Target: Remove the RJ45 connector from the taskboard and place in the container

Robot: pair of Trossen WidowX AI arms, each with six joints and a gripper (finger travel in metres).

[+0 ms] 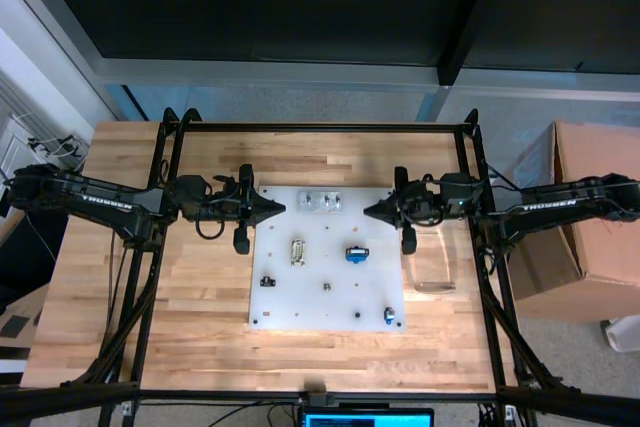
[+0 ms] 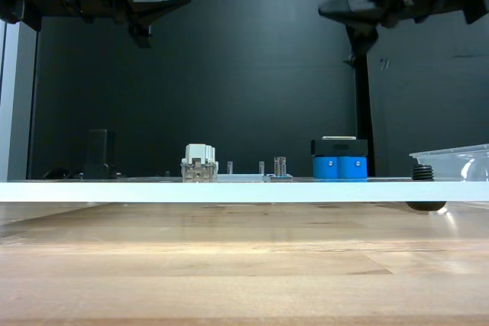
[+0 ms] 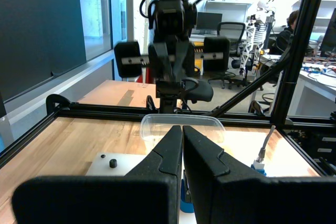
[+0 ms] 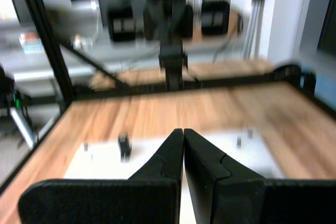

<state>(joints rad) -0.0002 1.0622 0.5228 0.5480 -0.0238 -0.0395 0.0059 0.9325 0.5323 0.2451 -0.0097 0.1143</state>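
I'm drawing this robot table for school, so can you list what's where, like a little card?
Left end effector: shut, empty, high over the taskboard's left part
Right end effector: shut, empty, high over its right part
RJ45 connector: apparently the black-topped blue part, seated on the board
Container: clear, beside the board's right edge

A wooden table [image 1: 200, 347] carries a white board [image 1: 300, 297] near its middle. Just beside the board's right edge lies a clear container [image 1: 436, 287], apparently resting on the wood.
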